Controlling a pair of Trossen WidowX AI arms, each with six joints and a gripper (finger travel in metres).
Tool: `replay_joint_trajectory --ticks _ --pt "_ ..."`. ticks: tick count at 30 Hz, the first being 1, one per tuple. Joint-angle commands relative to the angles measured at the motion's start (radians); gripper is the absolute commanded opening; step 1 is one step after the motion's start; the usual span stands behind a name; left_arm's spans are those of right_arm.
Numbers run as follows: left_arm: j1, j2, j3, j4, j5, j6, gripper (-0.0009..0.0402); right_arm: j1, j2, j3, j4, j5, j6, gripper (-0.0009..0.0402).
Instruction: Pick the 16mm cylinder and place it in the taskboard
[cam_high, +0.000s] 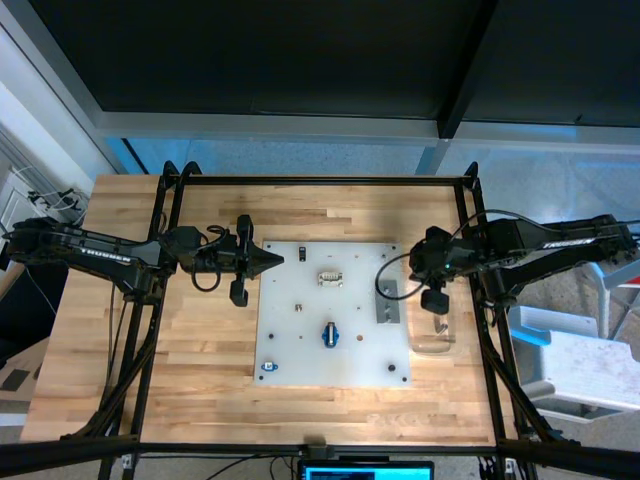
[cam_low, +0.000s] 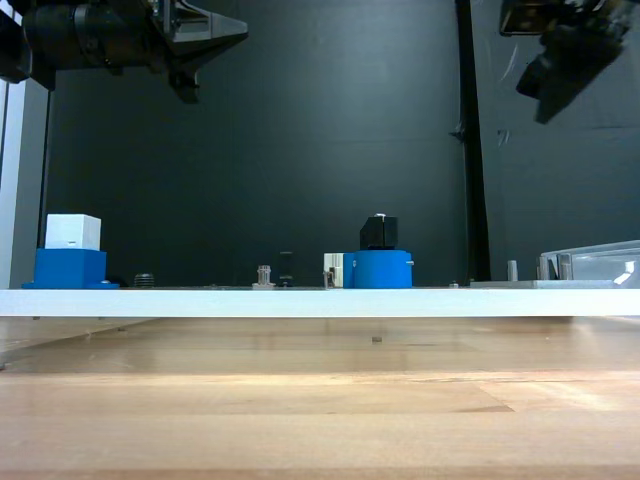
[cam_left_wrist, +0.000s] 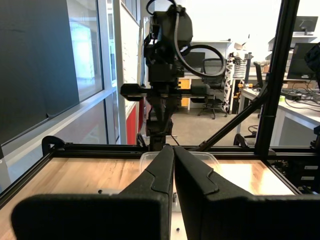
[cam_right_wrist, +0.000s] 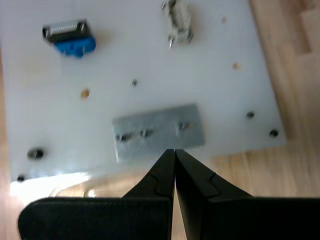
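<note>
The taskboard (cam_high: 300, 340) is a white square plate in the middle of the table, carrying a grey block (cam_high: 387, 300), a blue knob (cam_high: 329, 335) and a silver connector (cam_high: 329, 277). I cannot make out the 16mm cylinder in any view. My right gripper (cam_high: 436, 300) hangs shut and holding nothing, above the gap between the board's right edge and a clear tray (cam_high: 432, 338). Its wrist view shows the tips (cam_right_wrist: 175, 151) just off the grey block (cam_right_wrist: 159, 131). My left gripper (cam_high: 272, 258) hovers shut at the board's left edge, pointing right, and holds nothing (cam_left_wrist: 173, 148).
A small blue and white part (cam_high: 267, 367) sits at the board's near-left corner. In the low view both grippers hang high above the board (cam_low: 300, 302), the left one (cam_low: 236, 34) and the right one (cam_low: 545, 105). A black frame (cam_high: 320, 180) rings the wooden table.
</note>
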Motion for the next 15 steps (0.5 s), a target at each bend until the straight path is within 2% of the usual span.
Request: replay_joint_trajectory --ticks 1,15 --pt "0.0 0.0 0.0 0.0 0.0 0.0 0.0 0.034 -0.001 -0.001 -0.035 -0.011 0.026 0.0" --pt "0.0 0.0 0.0 0.0 0.0 0.0 0.0 0.16 -0.003 -0.001 -0.193 -0.01 0.094 0.0"
